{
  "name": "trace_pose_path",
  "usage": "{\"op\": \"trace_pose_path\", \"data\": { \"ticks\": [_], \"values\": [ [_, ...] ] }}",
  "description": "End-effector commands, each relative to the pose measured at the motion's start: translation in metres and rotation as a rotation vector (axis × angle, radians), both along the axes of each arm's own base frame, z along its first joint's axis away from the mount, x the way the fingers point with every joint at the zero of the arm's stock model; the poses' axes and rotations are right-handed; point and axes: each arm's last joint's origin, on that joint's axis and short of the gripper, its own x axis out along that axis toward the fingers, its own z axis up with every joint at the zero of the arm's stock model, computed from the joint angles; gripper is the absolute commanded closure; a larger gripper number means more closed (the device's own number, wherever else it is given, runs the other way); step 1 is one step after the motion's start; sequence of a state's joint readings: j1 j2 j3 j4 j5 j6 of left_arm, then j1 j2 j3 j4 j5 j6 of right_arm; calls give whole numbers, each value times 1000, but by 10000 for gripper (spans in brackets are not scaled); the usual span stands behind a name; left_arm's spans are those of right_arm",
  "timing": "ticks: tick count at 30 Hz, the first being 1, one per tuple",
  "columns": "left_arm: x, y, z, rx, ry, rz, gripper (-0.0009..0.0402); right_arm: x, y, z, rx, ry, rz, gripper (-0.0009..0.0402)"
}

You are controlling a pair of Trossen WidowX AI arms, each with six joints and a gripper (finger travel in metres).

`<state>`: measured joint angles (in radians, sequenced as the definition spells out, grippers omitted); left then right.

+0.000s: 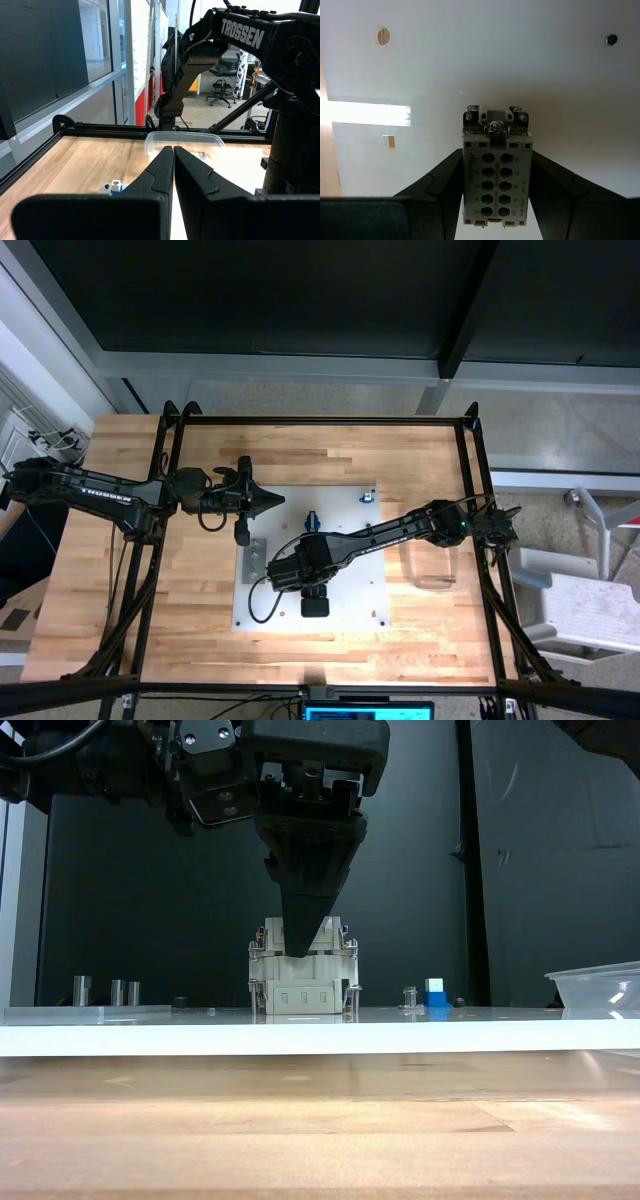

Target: Remove the HAN10-E connector and place it in the container

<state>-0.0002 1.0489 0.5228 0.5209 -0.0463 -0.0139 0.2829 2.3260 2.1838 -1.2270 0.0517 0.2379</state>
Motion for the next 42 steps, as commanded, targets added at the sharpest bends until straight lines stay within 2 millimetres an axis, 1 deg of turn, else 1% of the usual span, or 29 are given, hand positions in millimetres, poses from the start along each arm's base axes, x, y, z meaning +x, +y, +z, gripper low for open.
{"op": "trace_pose_path", "data": {
  "ticks": [1, 6, 10, 21, 27, 31, 35, 42],
  "values": [
    [0, 0, 0, 0, 0, 0, 393, 0, 0, 1, 2, -2, 4, 311],
    [0, 0, 0, 0, 0, 0, 393, -1, 0, 5, 3, -11, 12, 353],
    [0, 0, 0, 0, 0, 0, 393, -3, 0, 9, 5, -18, 12, 372],
    [0, 0, 0, 0, 0, 0, 393, -9, -2, 27, 11, -49, 12, 377],
    [0, 0, 0, 0, 0, 0, 393, -17, -3, 39, 6, -60, 14, 377],
    [0, 0, 0, 0, 0, 0, 393, -30, -2, 45, 7, -59, 19, 377],
    [0, 0, 0, 0, 0, 0, 393, -48, -2, 46, 14, -78, 29, 377],
    [0, 0, 0, 0, 0, 0, 393, -89, -4, 49, 25, -68, 0, 377]
  ]
}}
